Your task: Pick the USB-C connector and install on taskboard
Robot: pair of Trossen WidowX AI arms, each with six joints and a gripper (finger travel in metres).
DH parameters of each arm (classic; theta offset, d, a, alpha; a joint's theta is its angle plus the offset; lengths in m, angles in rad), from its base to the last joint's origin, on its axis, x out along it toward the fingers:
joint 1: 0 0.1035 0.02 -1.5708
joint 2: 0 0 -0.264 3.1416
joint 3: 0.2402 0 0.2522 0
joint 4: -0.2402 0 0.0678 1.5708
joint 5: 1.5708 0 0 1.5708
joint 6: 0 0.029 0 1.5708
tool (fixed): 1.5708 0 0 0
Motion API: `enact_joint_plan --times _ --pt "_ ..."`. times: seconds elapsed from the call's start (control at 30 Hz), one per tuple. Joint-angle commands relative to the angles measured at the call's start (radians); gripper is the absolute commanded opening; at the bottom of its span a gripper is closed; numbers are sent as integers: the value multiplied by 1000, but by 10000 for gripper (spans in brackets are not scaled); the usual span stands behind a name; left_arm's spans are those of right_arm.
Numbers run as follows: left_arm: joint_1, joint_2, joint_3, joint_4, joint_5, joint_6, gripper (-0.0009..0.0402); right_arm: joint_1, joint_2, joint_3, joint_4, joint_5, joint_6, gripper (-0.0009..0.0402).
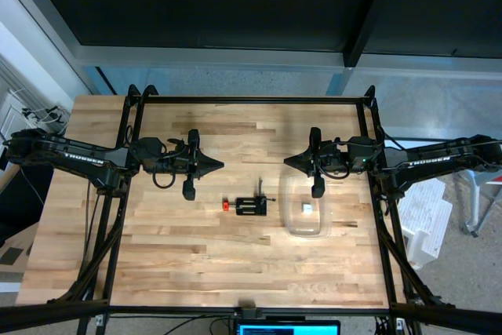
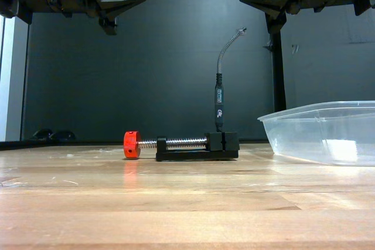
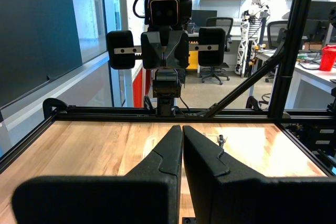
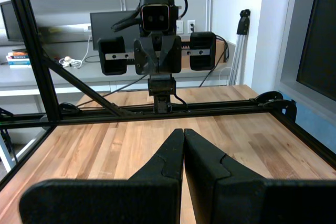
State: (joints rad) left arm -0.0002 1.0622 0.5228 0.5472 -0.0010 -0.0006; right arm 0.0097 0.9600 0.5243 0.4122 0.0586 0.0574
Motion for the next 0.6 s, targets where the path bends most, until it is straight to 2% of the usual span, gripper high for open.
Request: enact_joint_plan --times 0.03,0.6 --pt "0 0 0 0 0 0 0 0 1 1 -1 0 2 0" --pt "0 0 0 0 0 0 0 0 1 0 6 -11 10 0"
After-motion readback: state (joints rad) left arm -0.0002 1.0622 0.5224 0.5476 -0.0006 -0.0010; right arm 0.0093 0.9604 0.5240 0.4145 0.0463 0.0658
